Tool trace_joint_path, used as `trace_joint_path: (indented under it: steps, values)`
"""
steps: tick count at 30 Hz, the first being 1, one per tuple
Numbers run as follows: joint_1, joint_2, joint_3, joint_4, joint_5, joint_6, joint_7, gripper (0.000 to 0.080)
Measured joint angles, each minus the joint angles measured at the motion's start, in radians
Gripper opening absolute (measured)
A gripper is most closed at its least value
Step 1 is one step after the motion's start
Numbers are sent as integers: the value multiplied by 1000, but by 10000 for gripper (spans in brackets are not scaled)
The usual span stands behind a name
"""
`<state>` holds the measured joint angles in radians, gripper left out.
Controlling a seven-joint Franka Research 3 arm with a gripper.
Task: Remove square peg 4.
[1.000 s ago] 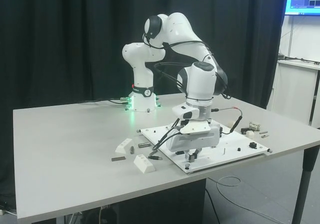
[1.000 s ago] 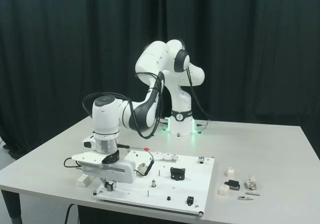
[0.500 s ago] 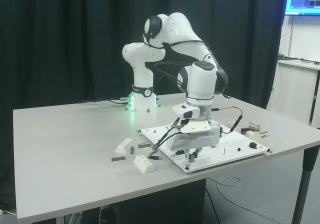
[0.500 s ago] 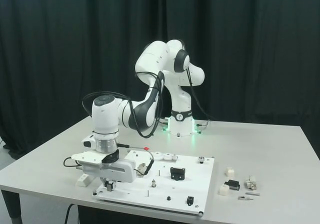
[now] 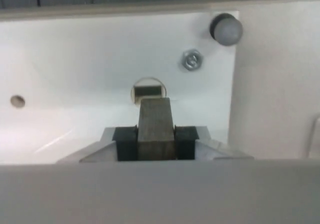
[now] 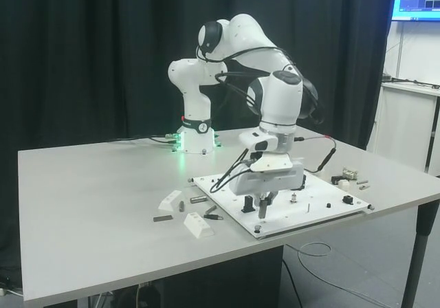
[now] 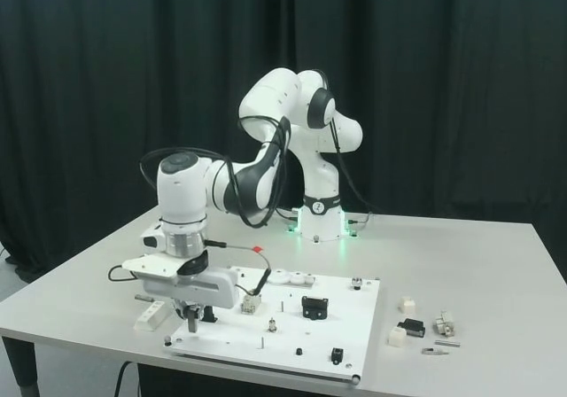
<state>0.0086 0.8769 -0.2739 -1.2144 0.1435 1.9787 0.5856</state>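
Two opposite room views of arm (image 6: 275,108); close downward wrist view.

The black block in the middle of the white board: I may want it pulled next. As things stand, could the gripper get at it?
Probably not yet. The gripper is shut on the square peg, just lifted above its hole, so it would have to drop that first. The black block itself stands uncovered on the white board.

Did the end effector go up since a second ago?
Yes. The end effector, shut on the square peg, now sits higher above the white board, with the peg lifted out of its hole.
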Motion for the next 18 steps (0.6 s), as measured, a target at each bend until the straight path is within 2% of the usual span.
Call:
trace_joint_path:
  steps: [8, 18]
  values:
    - [0, 0, -10, 54, 0, -82, 9, 152]
    - [0, 0, -10, 70, 0, -97, 15, 152]
